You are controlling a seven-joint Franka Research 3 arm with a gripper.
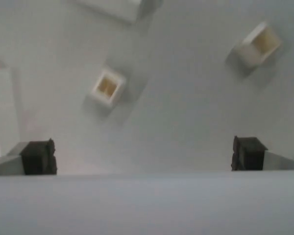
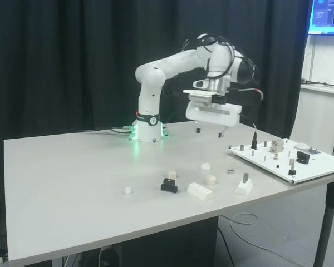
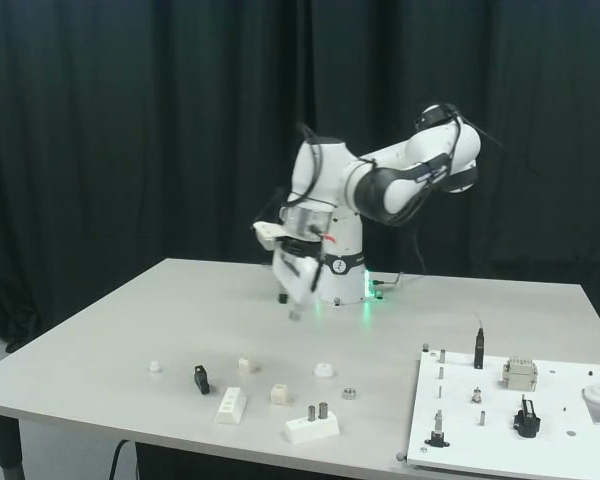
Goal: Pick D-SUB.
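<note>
The grey table carries small white blocks (one black part among them) and a white board.

Small parts left of board

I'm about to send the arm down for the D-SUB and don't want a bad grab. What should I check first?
1. Gripper open: ok, the fingertips stand wide apart.
2. Gripper empty: ok, nothing is between them.
3. Clearance: ok, the gripper hangs well above the table.
4. D-SUB picked out among the loose parts: cannot tell which one it is.
5. A part centred under the gripper: not ok. The wrist view shows two white square parts, and neither is between the fingertips.
</note>
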